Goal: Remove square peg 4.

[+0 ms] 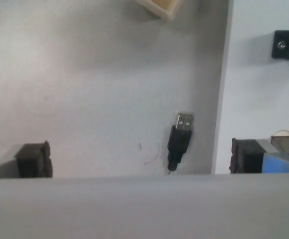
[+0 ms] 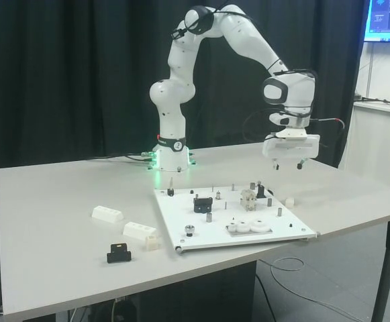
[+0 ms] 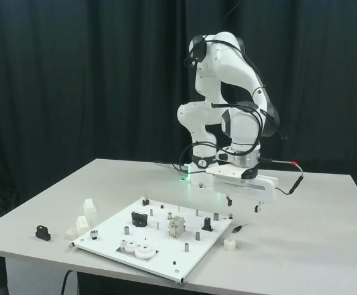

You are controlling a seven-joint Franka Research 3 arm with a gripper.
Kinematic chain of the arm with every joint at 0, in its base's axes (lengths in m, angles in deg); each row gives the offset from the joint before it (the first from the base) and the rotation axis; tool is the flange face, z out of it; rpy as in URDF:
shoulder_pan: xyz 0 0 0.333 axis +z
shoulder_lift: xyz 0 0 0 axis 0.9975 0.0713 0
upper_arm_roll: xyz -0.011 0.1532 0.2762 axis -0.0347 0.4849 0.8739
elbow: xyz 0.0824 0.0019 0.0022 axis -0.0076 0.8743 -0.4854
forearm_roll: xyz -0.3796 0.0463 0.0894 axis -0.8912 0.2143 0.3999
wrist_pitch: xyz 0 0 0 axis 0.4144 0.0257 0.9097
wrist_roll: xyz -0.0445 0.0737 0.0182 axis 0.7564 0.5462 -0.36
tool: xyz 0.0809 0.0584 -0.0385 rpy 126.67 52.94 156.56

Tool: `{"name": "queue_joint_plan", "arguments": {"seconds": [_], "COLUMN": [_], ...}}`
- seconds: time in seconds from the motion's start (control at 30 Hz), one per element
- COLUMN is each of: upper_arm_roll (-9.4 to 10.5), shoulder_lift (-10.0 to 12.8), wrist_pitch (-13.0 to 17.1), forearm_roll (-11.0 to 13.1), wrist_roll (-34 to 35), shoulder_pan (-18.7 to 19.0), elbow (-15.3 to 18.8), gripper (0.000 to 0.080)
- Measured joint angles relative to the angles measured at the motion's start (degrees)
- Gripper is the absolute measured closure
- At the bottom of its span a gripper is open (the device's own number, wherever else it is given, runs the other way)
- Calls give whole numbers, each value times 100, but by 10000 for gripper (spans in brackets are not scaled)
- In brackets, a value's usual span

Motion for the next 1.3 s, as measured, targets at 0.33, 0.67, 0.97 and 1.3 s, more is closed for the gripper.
{"name": "queue_joint_plan", "arguments": {"seconds": [0.33,0.67,0.97,1.3], "upper_arm_roll": [-42,-97,-256,-364], "shoulder_lift": [0,0,-3,-24], "wrist_pitch": [-3,-57,-301,-368], "forearm_roll": [0,-23,-129,-195], "wrist_roll": [-60,-131,-153,-419], "shoulder_pan": [0,-2,-12,-150], "elbow": [4,43,100,284], "gripper": [3,3,3,3]}}
